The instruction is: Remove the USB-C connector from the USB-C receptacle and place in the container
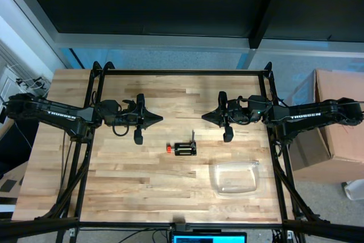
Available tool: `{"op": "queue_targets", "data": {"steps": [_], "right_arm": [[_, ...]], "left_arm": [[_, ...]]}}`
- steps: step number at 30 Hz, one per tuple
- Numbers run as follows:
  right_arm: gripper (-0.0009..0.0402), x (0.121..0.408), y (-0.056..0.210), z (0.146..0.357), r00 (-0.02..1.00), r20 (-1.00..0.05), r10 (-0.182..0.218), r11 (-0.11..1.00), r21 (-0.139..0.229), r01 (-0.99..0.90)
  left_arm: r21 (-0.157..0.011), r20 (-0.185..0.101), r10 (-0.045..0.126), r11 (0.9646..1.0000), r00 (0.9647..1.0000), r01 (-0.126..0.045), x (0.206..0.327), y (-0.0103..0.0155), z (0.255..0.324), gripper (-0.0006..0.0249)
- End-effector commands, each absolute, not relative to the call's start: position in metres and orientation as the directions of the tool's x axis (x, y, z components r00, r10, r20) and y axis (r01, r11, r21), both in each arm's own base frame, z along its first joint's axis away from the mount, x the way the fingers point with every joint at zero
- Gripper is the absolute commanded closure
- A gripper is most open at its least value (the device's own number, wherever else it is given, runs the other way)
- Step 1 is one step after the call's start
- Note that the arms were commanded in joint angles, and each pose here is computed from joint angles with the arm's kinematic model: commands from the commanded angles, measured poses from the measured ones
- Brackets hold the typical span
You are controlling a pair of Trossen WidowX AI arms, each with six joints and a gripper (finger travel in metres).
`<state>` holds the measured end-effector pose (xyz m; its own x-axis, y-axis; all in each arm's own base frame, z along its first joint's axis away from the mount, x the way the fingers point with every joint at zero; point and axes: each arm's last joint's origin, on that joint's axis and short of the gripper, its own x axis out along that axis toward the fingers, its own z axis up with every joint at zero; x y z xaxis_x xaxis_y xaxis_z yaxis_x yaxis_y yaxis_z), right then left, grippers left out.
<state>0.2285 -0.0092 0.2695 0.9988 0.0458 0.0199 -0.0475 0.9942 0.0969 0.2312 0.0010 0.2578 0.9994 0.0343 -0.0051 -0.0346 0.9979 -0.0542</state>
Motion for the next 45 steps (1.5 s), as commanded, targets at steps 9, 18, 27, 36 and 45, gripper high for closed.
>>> {"op": "queue_targets", "data": {"steps": [9,18,27,36,45], "right_arm": [[0.0393,0.229,-0.009,0.270,0.999,0.020,0.046,0.994,0.097,-0.048],[0.0394,0.233,-0.005,0.279,0.994,-0.071,0.086,0.989,0.125,-0.077],[0.0393,0.238,0.018,0.308,0.870,-0.477,0.125,0.992,0.088,-0.094],[0.0393,0.247,0.043,0.333,0.698,-0.707,0.111,0.992,0.042,-0.115],[0.0381,0.261,0.049,0.351,0.551,-0.834,0.020,0.995,-0.035,-0.088]], "left_arm": [[-0.054,-0.005,0.035,0.9979,0.9994,-0.035,0.231,0.0010,0.2578,0.0243],[-0.054,-0.005,0.034,0.9979,0.9994,-0.035,0.231,0.0010,0.2578,0.0243],[-0.054,-0.005,0.035,0.9979,0.9994,-0.035,0.231,0.0010,0.2578,0.0243],[-0.054,-0.004,0.035,0.9979,0.9994,-0.035,0.231,0.0010,0.2578,0.0243],[-0.054,-0.005,0.034,0.9979,0.9994,-0.035,0.231,0.0010,0.2578,0.0243]]}}
